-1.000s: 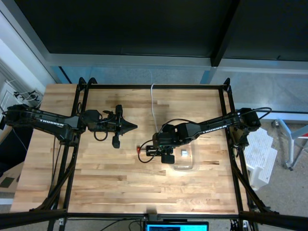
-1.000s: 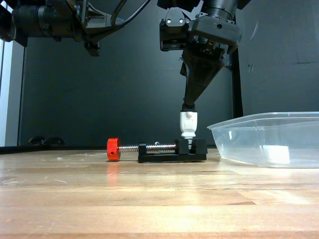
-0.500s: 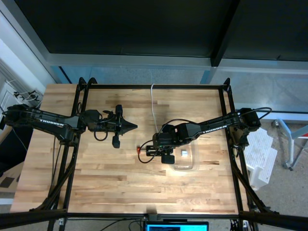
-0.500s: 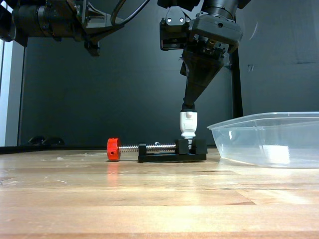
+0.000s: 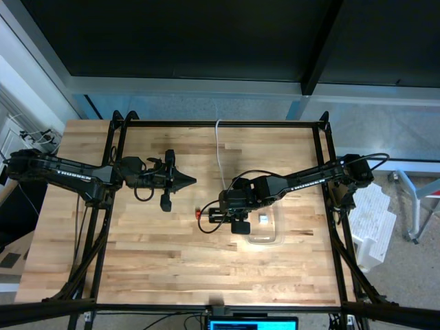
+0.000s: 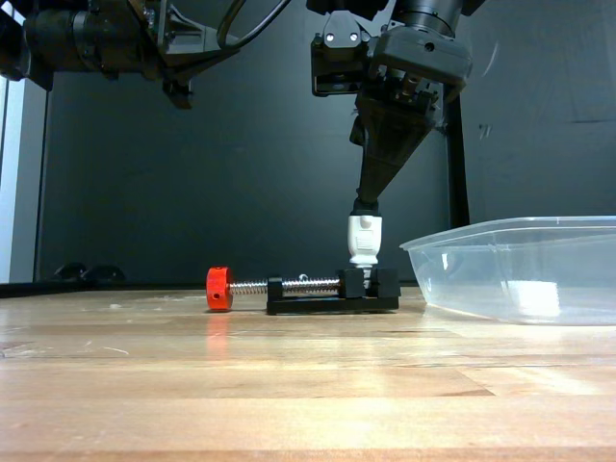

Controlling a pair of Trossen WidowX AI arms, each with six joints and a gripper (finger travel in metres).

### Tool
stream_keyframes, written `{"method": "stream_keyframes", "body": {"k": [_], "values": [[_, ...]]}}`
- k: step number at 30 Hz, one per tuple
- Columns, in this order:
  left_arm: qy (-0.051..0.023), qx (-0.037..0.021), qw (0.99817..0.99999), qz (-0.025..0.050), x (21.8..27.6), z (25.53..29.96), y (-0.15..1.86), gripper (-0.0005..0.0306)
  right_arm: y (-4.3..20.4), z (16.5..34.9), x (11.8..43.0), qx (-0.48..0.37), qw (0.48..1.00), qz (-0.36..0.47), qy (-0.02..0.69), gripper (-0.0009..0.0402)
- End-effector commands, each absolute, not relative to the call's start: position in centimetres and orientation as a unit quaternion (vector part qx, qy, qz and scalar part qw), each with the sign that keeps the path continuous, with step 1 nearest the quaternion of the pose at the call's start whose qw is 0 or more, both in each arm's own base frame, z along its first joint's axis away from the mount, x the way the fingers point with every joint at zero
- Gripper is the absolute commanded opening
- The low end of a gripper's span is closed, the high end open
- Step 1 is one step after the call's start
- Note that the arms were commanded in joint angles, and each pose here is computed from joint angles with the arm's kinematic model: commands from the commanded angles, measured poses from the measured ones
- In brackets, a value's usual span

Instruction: Remove the power plug from the receptacle and place in the container

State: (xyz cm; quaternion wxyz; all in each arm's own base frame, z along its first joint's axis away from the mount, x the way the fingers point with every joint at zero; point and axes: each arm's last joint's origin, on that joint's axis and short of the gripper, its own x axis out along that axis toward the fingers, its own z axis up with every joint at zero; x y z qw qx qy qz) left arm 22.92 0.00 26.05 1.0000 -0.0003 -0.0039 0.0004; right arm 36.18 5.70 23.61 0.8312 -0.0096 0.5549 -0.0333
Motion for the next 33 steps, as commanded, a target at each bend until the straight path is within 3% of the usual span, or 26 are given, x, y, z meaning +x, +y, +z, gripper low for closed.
{"method": "stream_keyframes", "body": {"k": [1, 18, 33], "values": [[-0.0041, -0.0001, 0.99999, 0.0002, 22.92, 26.05, 0.0, 0.0, 5.7, 24.3, 36.0, -0.009, 0.836, -0.033, 0.547, 0.0], [-0.0039, -0.0001, 0.99999, 0.0002, 22.92, 26.05, 0.0, 0.0, 5.6, 25.7, 35.2, -0.007, 0.842, -0.032, 0.539, 0.0], [-0.0039, -0.0001, 0.99999, 0.0002, 22.92, 26.05, 0.0, 0.0, 5.2, 26.6, 32.7, -0.018, 0.81, -0.036, 0.585, 0.0]]}}
